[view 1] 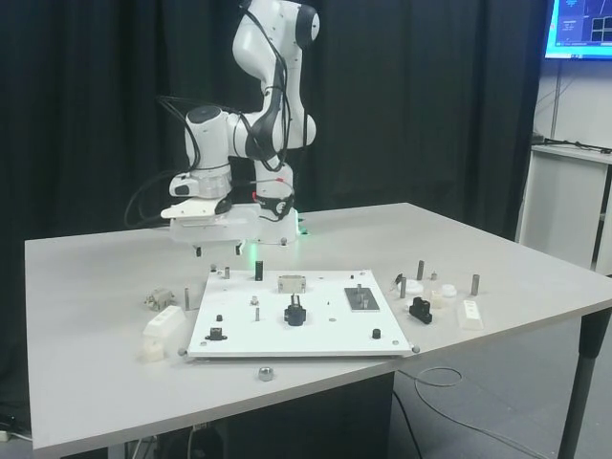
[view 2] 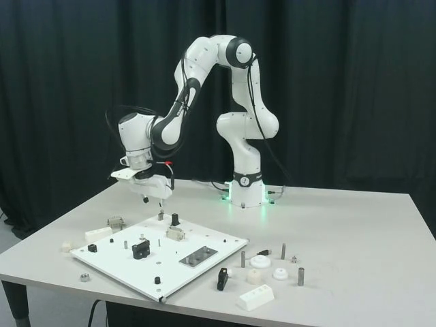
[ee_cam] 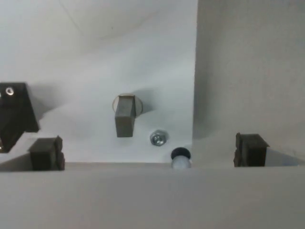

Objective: Remove square peg 4.

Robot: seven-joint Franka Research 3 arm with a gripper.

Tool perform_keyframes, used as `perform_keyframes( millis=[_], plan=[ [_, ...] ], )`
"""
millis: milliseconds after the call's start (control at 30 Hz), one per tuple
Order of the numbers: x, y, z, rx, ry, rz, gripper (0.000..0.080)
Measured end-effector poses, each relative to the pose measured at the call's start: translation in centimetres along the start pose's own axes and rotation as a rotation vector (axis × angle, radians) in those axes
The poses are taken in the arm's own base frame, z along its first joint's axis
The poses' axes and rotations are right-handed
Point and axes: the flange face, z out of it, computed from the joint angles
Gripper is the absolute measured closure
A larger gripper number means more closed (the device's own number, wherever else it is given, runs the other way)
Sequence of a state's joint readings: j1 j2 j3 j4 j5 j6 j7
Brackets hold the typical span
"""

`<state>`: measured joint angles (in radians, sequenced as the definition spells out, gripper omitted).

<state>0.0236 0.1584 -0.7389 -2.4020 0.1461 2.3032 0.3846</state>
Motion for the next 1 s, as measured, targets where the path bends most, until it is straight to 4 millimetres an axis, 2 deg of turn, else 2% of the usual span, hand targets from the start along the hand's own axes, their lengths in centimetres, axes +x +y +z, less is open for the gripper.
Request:
perform_keyframes(
  millis=[400, 1000],
  plan=[
    [-1.0, 0.2, 2.0, 0.025, 0.003, 0.029, 0.0003],
    [-1.8, -0.6, 4.3, -0.02, 0.008, -0.025, 0.0003]
  ],
)
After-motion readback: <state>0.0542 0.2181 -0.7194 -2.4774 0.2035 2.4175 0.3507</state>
